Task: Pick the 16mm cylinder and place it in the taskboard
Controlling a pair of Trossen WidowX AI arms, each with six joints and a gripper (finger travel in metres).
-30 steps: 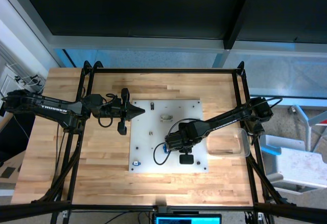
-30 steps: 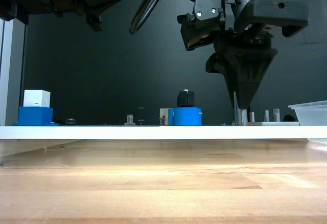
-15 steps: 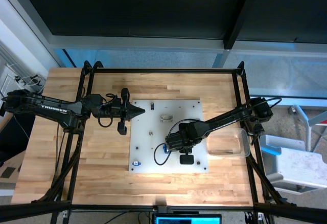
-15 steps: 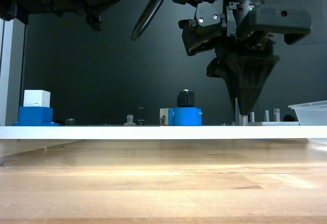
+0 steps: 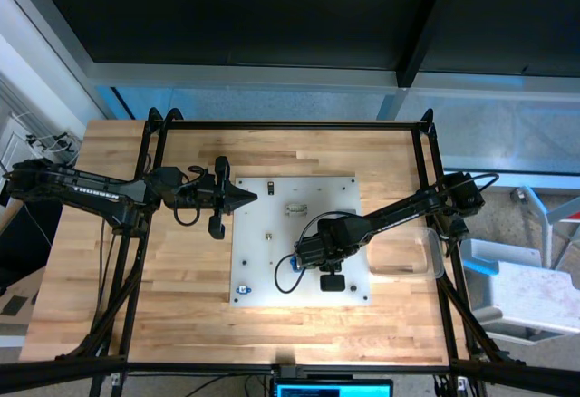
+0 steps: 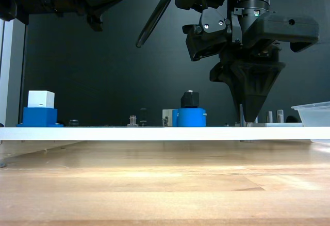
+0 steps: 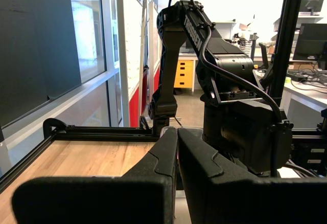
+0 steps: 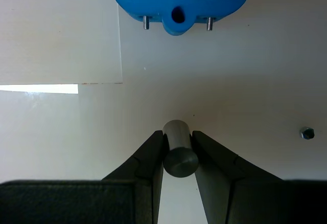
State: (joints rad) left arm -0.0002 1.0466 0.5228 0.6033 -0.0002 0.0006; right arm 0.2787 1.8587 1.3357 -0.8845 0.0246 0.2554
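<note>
- the right gripper (image 8: 177, 136) is squeezed tight on the 16mm cylinder (image 8: 180, 155), with one finger on each side.
- the 16mm cylinder stands upright, very low over the taskboard (image 8: 255, 81), in the board's near half. i cannot tell if it touches the board.
- a blue connector (image 8: 176, 6) sits on the taskboard, near the cylinder.
- the left gripper (image 7: 177, 132) hangs high up by the taskboard's left edge, its fingers pressed together with nothing between them.
- the taskboard lies flat on the tabletop (image 5: 181, 306).
</note>
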